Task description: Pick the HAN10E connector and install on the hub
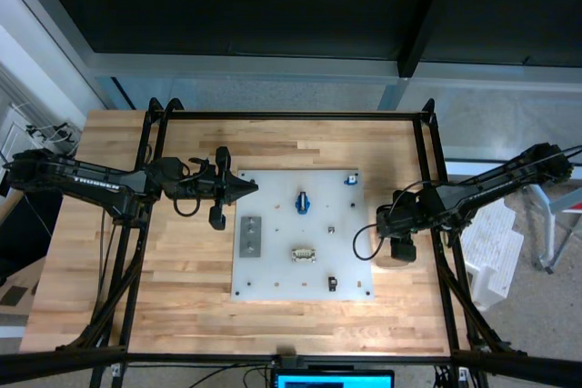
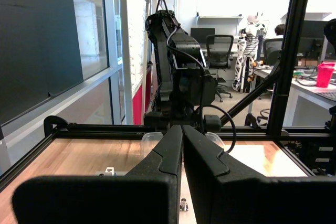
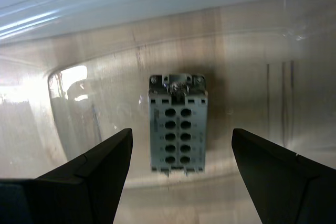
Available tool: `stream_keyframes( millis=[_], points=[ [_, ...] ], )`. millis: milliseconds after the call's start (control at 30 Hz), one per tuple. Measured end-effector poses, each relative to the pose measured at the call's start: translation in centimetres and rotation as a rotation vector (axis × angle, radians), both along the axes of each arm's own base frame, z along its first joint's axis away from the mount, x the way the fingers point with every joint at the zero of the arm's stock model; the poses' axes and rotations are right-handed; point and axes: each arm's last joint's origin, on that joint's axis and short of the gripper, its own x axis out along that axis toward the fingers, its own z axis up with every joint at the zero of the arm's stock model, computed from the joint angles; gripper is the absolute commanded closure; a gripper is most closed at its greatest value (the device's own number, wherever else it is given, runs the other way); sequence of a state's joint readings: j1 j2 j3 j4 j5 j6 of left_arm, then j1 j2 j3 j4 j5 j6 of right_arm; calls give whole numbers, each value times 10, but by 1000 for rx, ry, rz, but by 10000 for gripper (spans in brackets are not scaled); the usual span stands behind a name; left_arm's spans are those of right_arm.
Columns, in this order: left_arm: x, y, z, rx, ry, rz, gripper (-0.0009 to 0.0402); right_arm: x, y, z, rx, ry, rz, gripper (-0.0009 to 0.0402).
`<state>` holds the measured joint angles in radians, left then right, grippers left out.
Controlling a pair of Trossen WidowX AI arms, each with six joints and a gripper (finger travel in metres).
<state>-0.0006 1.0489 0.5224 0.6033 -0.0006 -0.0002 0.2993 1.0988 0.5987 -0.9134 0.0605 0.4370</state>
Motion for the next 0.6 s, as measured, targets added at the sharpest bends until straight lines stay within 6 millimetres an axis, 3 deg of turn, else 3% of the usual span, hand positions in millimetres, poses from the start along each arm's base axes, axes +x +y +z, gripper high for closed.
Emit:
stream_keyframes(
  millis=[600],
  points=[
    [0,0,0,0,0,0,393,6,2,-24,-2,6,-1,129]
  ],
)
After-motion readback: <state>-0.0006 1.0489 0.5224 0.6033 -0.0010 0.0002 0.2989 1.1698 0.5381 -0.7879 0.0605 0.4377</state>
